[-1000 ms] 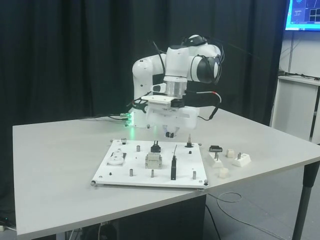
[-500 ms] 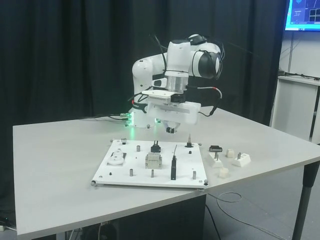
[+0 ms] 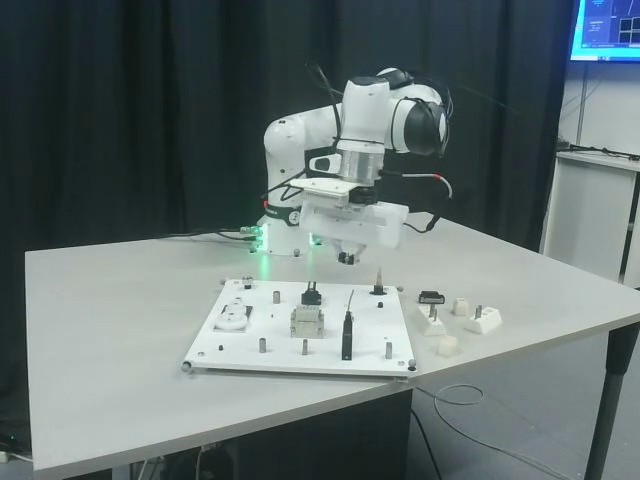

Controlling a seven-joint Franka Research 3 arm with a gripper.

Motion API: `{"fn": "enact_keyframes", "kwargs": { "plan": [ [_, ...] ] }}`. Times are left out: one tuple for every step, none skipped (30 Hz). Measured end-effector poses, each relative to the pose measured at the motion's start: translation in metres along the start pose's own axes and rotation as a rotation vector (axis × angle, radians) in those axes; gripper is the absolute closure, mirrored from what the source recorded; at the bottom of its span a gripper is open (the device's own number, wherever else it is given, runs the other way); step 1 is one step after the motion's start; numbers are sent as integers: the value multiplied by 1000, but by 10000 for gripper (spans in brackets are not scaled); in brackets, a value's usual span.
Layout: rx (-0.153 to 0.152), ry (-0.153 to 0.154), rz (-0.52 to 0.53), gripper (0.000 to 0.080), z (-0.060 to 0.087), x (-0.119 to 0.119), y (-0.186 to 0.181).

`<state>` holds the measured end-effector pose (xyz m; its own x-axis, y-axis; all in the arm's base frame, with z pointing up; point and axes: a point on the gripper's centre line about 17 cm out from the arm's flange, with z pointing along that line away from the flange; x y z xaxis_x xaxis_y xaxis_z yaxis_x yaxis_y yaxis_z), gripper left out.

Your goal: Insert BNC.

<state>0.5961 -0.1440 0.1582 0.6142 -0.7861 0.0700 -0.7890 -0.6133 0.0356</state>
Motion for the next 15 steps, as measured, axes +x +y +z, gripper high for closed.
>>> {"fn": "enact_keyframes", "kwargs": {
  "plan": [
    [1,-6,2,682,0,-1,0],
    [2,-11,6,682,1,-3,-1],
    [4,-16,11,682,2,-4,-1],
    [5,-20,17,682,3,-5,-2],
    [7,-24,23,682,4,-7,-3],
    [9,-30,28,682,5,-8,-3],
    [11,-35,34,682,6,-10,-4],
    [14,-41,39,682,8,-11,-5],
    [17,-45,44,682,9,-13,-6],
    [20,-50,48,682,11,-14,-7],
    [22,-54,52,682,13,-15,-8],
    [25,-58,55,682,16,-17,-9],
    [27,-63,57,682,18,-18,-10],
    [29,-67,59,682,21,-20,-11],
    [30,-72,62,682,24,-21,-12]
  ]
}}
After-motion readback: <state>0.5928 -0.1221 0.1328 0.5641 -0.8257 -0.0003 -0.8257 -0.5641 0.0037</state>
